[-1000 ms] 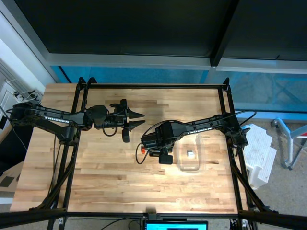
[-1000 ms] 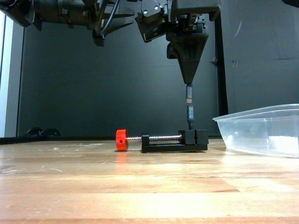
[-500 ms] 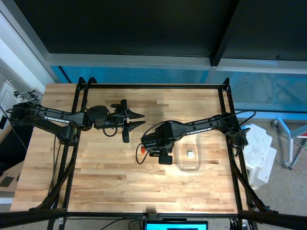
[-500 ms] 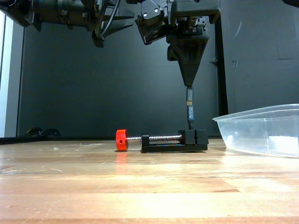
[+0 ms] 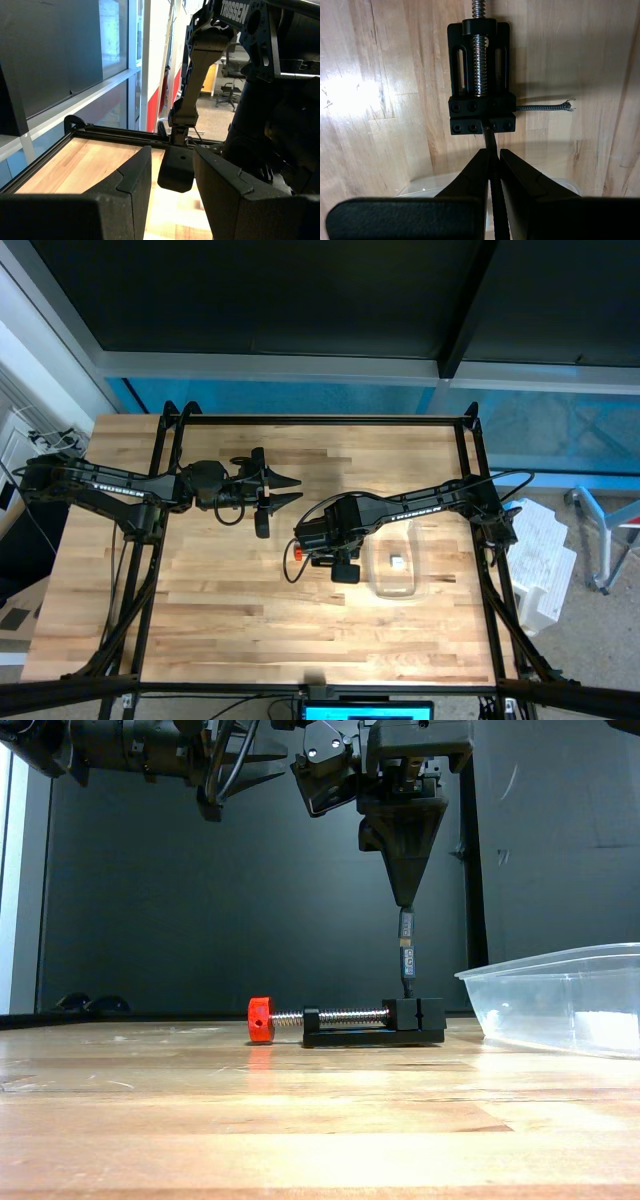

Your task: Pick the usb-c connector and install on the hub

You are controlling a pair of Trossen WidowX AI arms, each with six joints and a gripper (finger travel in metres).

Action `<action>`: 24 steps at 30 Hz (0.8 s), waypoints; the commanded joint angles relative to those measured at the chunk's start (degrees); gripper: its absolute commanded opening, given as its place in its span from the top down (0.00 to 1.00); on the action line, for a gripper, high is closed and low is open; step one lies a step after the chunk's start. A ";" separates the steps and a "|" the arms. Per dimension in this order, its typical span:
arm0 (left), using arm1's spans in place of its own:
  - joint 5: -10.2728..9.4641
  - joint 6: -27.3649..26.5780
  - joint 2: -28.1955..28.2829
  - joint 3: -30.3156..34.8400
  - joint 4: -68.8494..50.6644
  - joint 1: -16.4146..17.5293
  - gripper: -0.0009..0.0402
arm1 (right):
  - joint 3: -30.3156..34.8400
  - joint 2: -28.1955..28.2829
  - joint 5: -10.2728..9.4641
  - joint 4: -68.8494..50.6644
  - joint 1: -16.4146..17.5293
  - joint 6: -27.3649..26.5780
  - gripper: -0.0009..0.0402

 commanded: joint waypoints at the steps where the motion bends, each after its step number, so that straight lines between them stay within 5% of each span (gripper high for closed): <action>1: 0.00 0.00 0.00 0.00 0.02 0.04 0.71 | -0.04 0.02 0.00 -0.09 0.02 0.04 0.98; 24: 0.00 0.00 0.00 0.00 0.00 0.02 0.71 | -0.04 -0.09 0.04 -0.94 0.02 -0.33 0.98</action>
